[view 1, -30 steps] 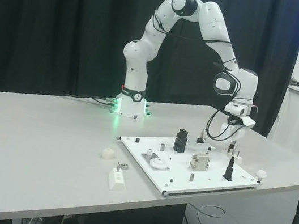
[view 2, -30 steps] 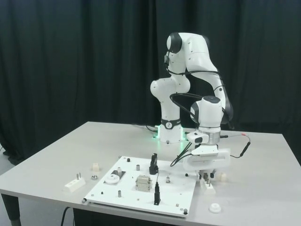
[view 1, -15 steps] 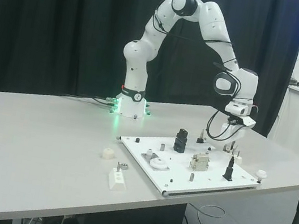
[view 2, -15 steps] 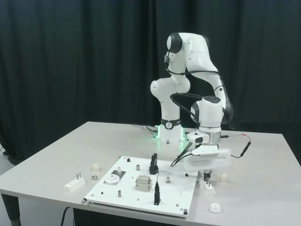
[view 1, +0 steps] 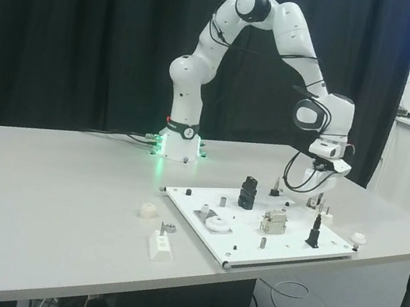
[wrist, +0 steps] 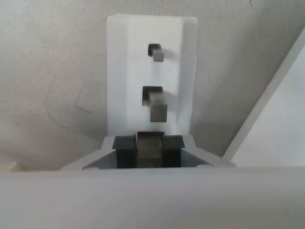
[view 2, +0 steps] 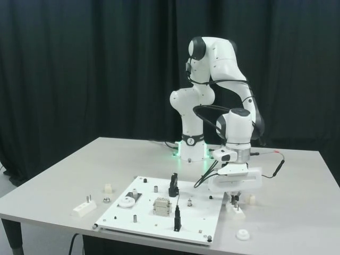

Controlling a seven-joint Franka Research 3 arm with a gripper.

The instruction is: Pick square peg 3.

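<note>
In the wrist view a grey square peg (wrist: 149, 147) sits clamped between the black pads (wrist: 123, 144) of my gripper (wrist: 149, 151), which is shut on it. Below it lies the white peg holder (wrist: 126, 71), still carrying a small square peg (wrist: 157, 54) and a middle-sized one (wrist: 157, 107). In the room views the gripper (view 1: 315, 200) (view 2: 234, 200) hangs just above that holder (view 1: 326, 219) (view 2: 236, 211), which rests on the table beside the right edge of the white board (view 1: 210, 239) (view 2: 159, 219).
The board carries a black connector (view 1: 246, 193) (view 2: 172, 185), a black upright plug (view 1: 314, 232) (view 2: 177, 218), a grey block (view 1: 274, 223) and small posts. A white disc (view 1: 359, 238) (view 2: 242, 234) lies near the table edge. Small white parts (view 1: 160, 246) (view 2: 84, 207) lie left of the board.
The gripper has risen slightly from the peg holder over the last second, with the peg between its fingers. The rest of the table is unchanged.
</note>
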